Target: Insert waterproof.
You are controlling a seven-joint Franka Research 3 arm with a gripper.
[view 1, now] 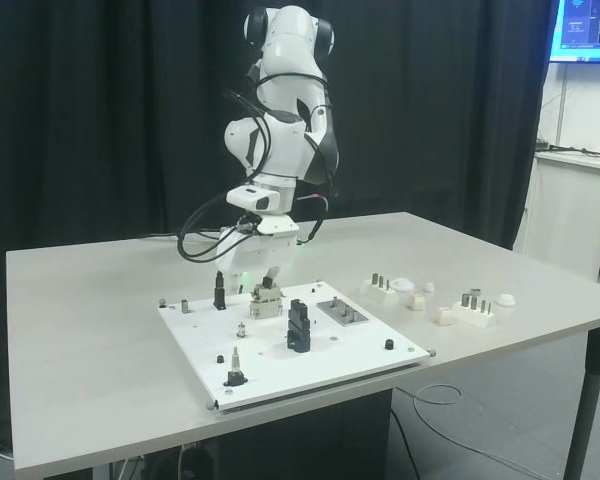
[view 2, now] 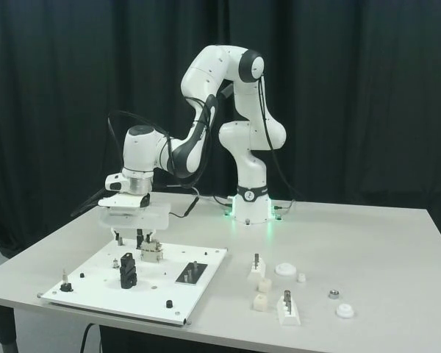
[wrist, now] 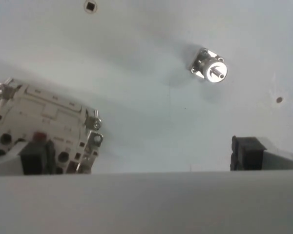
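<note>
My gripper (wrist: 141,157) hangs open just above the white board (wrist: 151,117), with nothing between its black fingertips (wrist: 246,153). One fingertip overlaps a white connector block (wrist: 46,124) with round holes and corner screws. A small metal round connector (wrist: 213,68) with a centre pin is bolted to the board beyond the fingers, apart from both. In the first room view the gripper (view 1: 242,292) sits at the far left part of the board (view 1: 365,352), beside the block (view 1: 265,303). In the second room view the gripper (view 2: 130,237) hovers next to the block (view 2: 153,252).
On the board stand a black upright piece (view 1: 298,325), a grey plate with pegs (view 1: 342,313) and a thin post on a black base (view 1: 236,368). Loose white parts (view 1: 475,310) lie on the grey table to the right of the board. A black curtain hangs behind.
</note>
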